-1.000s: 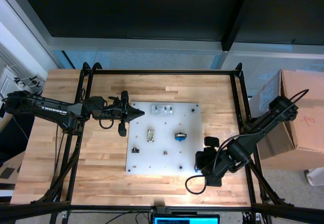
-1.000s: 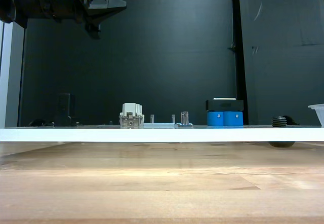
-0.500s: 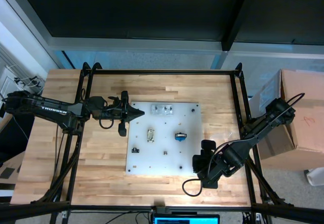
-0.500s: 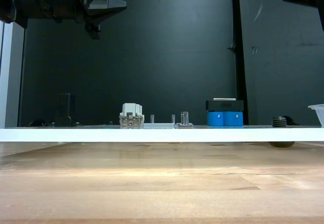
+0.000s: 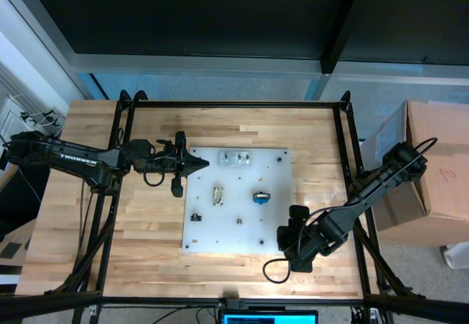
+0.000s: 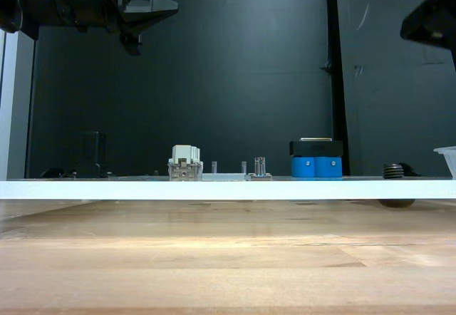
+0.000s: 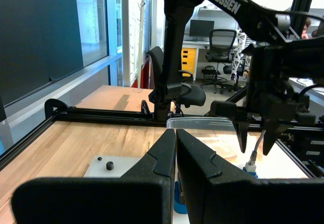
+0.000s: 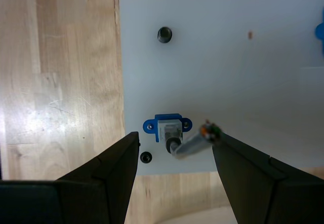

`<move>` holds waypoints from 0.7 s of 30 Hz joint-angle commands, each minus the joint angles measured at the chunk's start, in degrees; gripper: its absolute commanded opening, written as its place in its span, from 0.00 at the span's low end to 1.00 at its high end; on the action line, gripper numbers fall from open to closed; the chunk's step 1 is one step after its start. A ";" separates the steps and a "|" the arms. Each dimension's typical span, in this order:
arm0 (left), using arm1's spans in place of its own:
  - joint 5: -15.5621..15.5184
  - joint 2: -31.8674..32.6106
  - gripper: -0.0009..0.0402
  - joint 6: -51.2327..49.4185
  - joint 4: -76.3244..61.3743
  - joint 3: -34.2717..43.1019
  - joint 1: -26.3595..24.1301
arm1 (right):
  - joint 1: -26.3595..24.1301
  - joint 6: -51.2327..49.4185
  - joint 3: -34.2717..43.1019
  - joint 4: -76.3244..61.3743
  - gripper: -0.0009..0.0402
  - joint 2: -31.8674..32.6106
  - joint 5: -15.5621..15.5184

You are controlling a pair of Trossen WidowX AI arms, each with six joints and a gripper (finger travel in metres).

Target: Remove the RJ45 connector from the taskboard and place in the container

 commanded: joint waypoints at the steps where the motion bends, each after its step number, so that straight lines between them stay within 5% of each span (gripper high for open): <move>1: 0.00 0.02 0.02 0.02 0.00 0.02 0.00 | 0.00 -0.66 -1.40 2.21 0.51 0.02 -0.20; 12: 0.00 0.02 0.02 0.02 0.00 0.02 0.02 | -0.02 -2.38 -4.70 7.41 0.50 0.00 0.00; 21: 0.00 0.02 0.02 0.02 0.00 0.02 0.02 | 0.00 -2.84 -5.11 7.30 0.40 -0.13 -0.20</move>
